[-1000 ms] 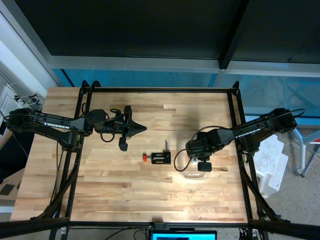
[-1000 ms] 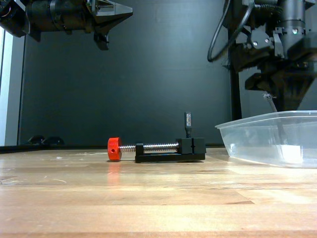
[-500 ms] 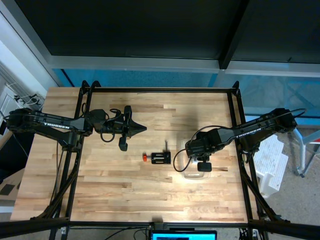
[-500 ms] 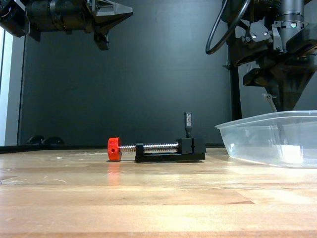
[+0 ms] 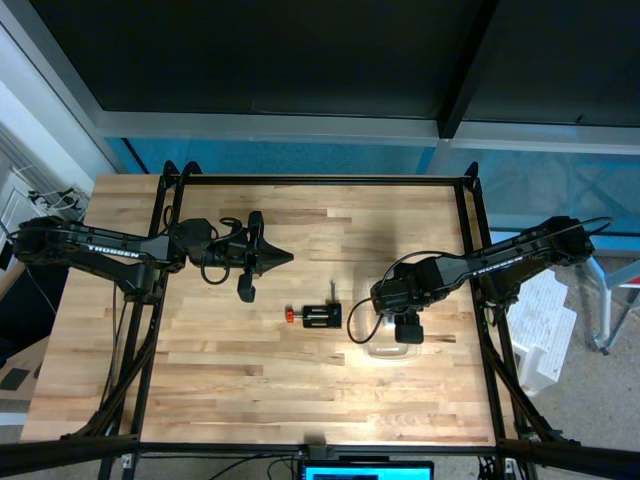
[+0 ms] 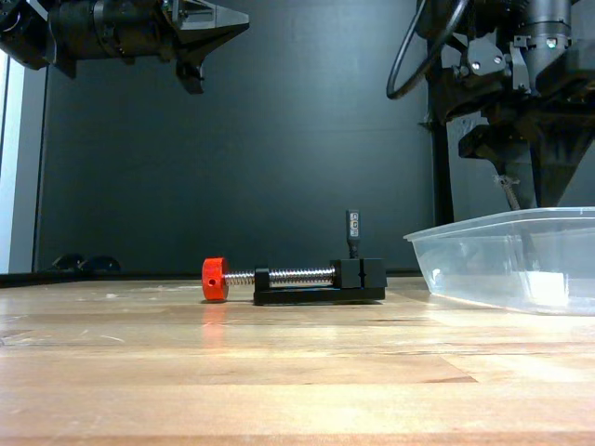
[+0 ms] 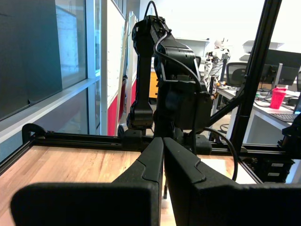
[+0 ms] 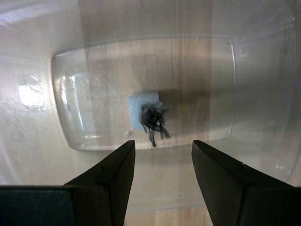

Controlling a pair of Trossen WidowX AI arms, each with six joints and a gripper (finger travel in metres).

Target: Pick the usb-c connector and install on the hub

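Note:
The usb-c connector [image 8: 151, 118], a small dark piece with frayed strands on a pale square pad, lies free in a clear plastic container [image 8: 61, 94]. In the low view its thin wire [image 6: 509, 190] sticks up over the container's rim [image 6: 465, 237]. My right gripper [image 8: 162, 142] hangs open straight above it, holding nothing, and is also seen from the side [image 6: 544, 186] and from overhead [image 5: 395, 312]. The hub [image 6: 352, 228] stands upright in a black clamp [image 6: 316, 279] with a red knob. My left gripper [image 7: 163, 155] is shut and empty, raised at the back left [image 5: 285, 257].
The clamp [image 5: 318, 316] sits mid-table, just left of the container [image 5: 372, 350]. A black frame [image 5: 320, 180] runs round the table's back and sides. Bare wood lies in front of the clamp.
My right gripper has risen a little above the container. The connector, the clamp and the left arm have stayed where they were.

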